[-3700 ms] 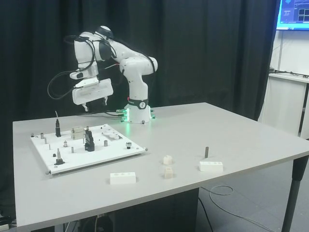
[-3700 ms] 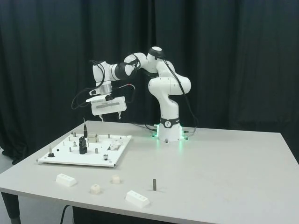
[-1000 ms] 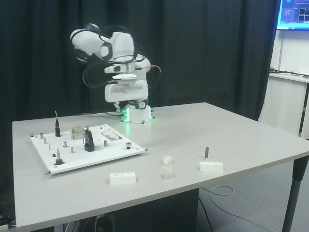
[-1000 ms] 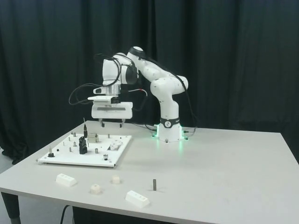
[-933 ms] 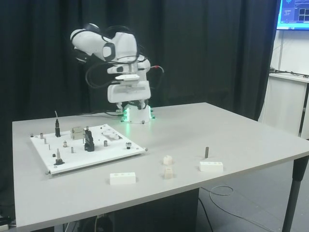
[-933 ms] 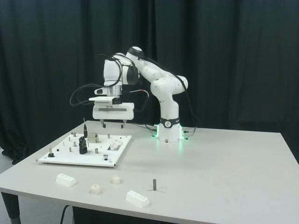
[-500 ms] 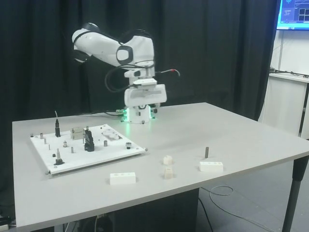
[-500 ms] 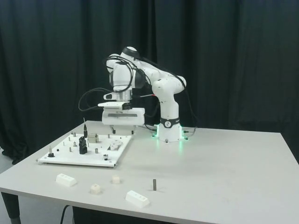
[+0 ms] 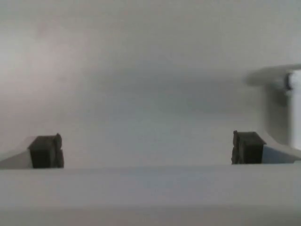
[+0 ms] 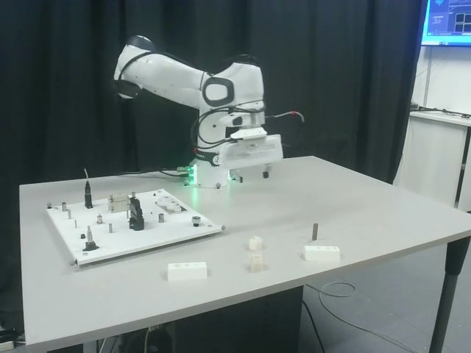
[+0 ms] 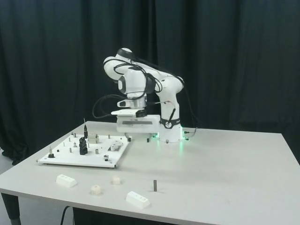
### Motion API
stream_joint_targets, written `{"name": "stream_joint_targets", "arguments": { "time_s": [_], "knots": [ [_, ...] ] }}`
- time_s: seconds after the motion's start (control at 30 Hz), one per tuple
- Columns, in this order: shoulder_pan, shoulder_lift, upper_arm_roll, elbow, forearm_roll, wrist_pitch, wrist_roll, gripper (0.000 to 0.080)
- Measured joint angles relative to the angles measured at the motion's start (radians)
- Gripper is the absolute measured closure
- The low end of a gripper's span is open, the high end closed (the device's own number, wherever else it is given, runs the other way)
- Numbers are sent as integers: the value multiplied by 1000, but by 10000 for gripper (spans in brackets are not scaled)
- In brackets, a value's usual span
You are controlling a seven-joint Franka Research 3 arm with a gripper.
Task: Pick square peg 3.
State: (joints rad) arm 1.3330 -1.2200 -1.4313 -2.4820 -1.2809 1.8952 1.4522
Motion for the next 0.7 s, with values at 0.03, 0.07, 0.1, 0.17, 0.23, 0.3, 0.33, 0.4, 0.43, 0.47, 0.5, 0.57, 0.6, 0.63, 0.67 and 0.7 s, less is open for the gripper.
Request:
{"name": "stream_joint_targets", "arguments": {
  "time_s": [0.03, 0.07, 0.1, 0.17, 0.23, 0.3, 0.33, 0.4, 0.43, 0.47, 0.5, 0.57, 0.6, 0.63, 0.67, 0.7],
  "knots": [
    [17, 0, -4, 4, -3, 0, 22, 3],
    [33, 0, -7, 8, -5, 1, 42, 3],
    [48, 0, -10, 12, -8, 1, 61, 3],
    [78, 0, -17, 21, -13, 2, 97, 3],
    [107, 0, -23, 30, -22, 2, 134, 3],
    [137, 0, -30, 40, -32, 2, 175, 3],
    [151, 0, -33, 45, -36, 3, 193, 3],
    [179, 0, -41, 56, -45, 3, 231, 3],
    [192, 0, -45, 61, -49, 3, 250, 3],
    [205, 0, -49, 67, -53, 3, 266, 3],
    [218, 0, -53, 73, -58, 3, 281, 3],
    [243, 0, -62, 85, -67, 3, 306, 3],
    [255, 0, -66, 91, -70, 3, 315, 3],
    [267, 1, -70, 98, -74, 3, 323, 3],
    [278, 1, -74, 104, -77, 3, 327, 3],
    [290, 1, -78, 111, -81, 4, 332, 3]
  ]
}}
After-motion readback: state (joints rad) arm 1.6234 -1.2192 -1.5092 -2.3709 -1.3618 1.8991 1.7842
